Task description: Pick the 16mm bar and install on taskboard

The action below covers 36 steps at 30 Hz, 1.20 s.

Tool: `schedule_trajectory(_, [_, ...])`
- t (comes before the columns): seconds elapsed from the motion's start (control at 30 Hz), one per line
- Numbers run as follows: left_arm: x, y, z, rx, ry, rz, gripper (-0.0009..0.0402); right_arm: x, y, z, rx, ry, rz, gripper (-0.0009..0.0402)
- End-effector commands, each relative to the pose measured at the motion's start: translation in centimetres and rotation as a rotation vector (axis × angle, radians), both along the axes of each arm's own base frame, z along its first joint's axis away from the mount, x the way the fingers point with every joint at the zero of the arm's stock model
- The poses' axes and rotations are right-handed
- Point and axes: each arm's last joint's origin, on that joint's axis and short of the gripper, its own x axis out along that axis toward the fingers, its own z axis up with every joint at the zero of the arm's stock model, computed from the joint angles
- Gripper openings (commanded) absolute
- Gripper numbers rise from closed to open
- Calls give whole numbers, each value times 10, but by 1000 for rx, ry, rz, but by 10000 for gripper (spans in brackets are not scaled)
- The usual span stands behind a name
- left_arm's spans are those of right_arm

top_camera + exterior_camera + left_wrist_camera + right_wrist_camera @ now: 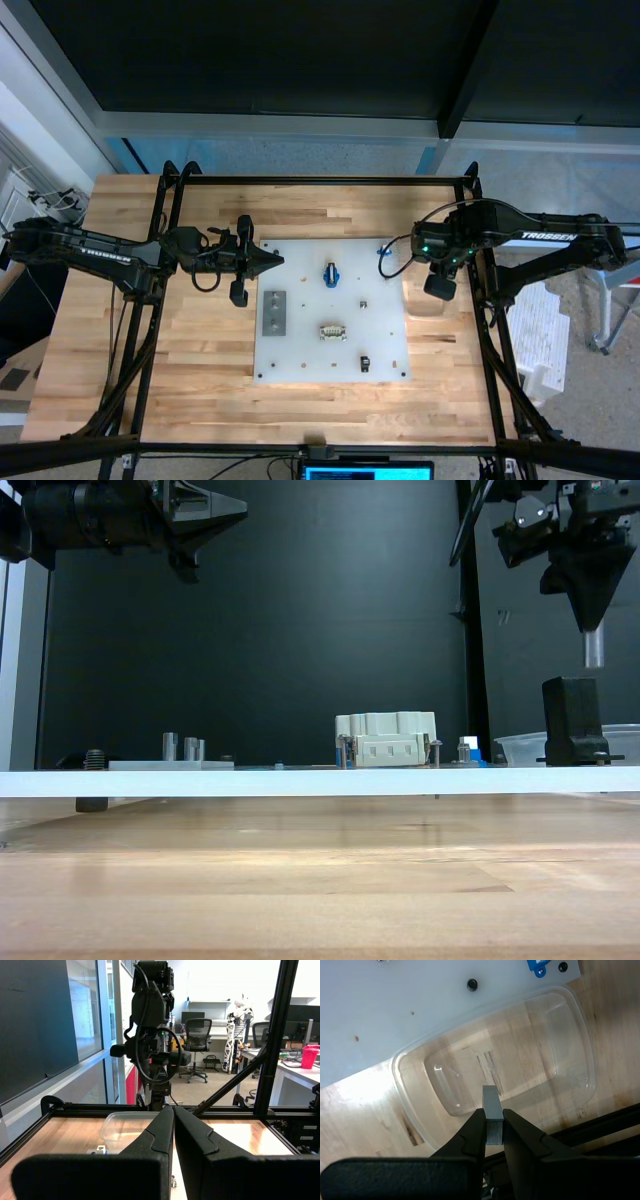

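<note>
Pinching the 16mm bar [491, 1110] by one end, the right claw [492, 1122] hangs above the clear tray [407, 1085], just off the right edge of the taskboard [300, 350]. The bar points down, apart from tray and board.

Left claw [173, 1110]: fingers pressed together, empty, raised over the board's left edge, near the grey block [273, 312].

Hazards, as judged:
- The grip covers little of the bar, so a jolt in transit could tilt or drop it, onto the bench [200, 370] or back into the tray.
- A tilted bar would jam at its hole's mouth.
- A low crossing risks striking the black fixture [575, 720] or the beige connector [388, 738].
- The parked left claw may crowd an approach to the block.

Writing: "TROSSEN" in white on the right arm [545, 237] and the left arm [100, 252]. No other writing can be read.
</note>
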Motion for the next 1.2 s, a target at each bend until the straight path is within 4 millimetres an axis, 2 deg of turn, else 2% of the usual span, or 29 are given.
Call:
schedule_trajectory(0.03, [0, 0, 0, 0, 0, 0, 0, 0, 2, -1, 1, 3, 2, 0])
schedule_trajectory(0.27, [0, 0, 0, 0, 0, 0, 0, 5, 12, -3, 0, 12, 59, 0])
schedule_trajectory(0.67, [0, 0, 0, 0, 0, 0, 0, 27, 52, -5, -5, 21, 263, 0])
schedule_trajectory(0.97, [0, 0, 0, 0, 0, 0, 0, 52, 92, 0, -24, 35, 583, 0])
schedule_trajectory(1.2, [0, 0, 0, 0, 0, 0, 0, 70, 116, -5, -46, 76, 868, 0])
